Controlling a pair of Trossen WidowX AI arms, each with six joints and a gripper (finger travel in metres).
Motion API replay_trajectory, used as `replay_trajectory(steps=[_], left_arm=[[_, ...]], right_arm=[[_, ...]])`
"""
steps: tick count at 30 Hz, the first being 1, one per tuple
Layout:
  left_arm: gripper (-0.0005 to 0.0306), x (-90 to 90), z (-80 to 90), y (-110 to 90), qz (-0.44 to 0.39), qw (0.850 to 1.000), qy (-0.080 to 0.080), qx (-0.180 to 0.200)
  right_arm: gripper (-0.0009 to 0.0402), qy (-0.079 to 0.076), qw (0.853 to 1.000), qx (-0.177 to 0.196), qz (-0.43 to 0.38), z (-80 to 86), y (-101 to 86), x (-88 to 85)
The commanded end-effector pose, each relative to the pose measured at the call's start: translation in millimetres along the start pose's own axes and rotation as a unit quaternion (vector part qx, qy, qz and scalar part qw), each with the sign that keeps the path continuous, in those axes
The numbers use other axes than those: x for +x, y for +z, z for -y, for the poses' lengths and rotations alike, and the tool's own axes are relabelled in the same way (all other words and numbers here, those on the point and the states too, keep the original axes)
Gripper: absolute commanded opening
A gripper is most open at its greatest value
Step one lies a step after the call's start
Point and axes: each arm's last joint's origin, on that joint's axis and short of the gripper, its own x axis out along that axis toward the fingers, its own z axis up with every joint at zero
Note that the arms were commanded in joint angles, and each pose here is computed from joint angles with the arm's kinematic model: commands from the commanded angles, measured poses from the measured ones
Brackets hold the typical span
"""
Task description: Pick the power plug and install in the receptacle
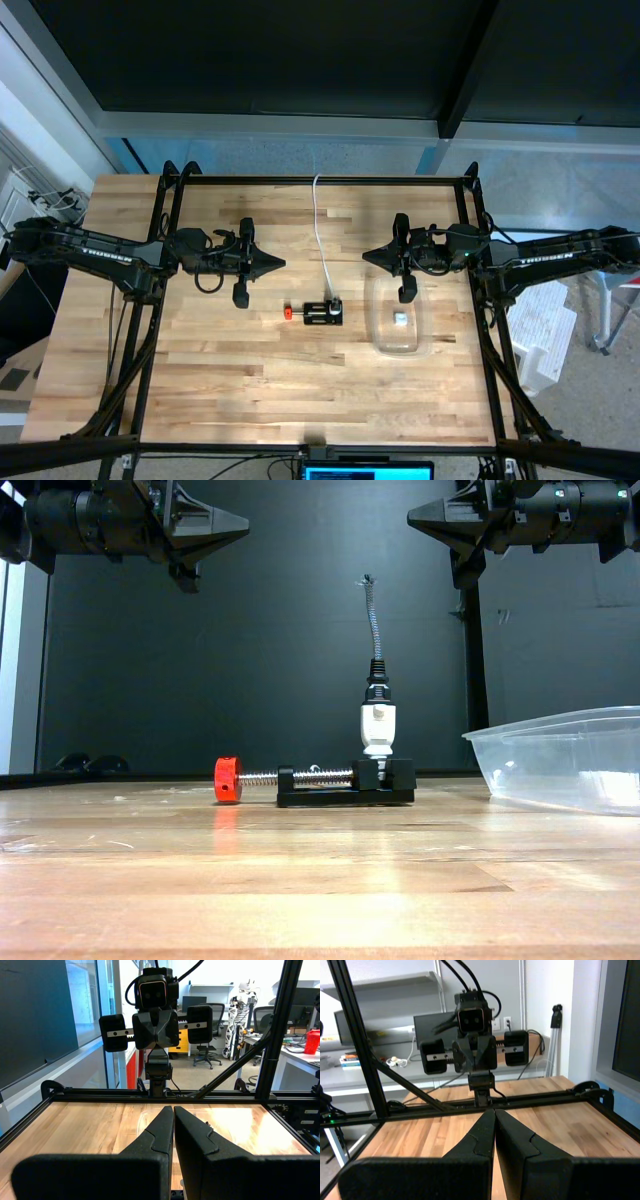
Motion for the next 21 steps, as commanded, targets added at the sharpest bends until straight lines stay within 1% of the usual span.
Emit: replay_trajectory(steps=[1, 4, 6, 21], left_arm=[[0.0, 0.1, 0.0, -0.1, 0.0, 1.0, 0.0, 0.0], [0.0, 0.1, -0.1, -0.1, 0.0, 1.0, 0.0, 0.0], [0.0, 0.1, 0.0, -0.1, 0.0, 1.0, 0.0, 0.0], [0.0, 0.1, 0.0, -0.1, 0.0, 1.0, 0.0, 0.0]], right_arm=[[0.0, 0.001, 1.0, -0.001, 0.0, -0.1, -0.1, 0.0], [0.0, 0.001, 1.0, -0.003, 0.0, -0.1, 0.0, 0.0], [0.0, 0.001, 1.0, -0.014, 0.0, 0.0, -0.2, 0.0], [0.0, -0.001, 1.0, -0.013, -0.009, 0.2, -1.9, -0.1]])
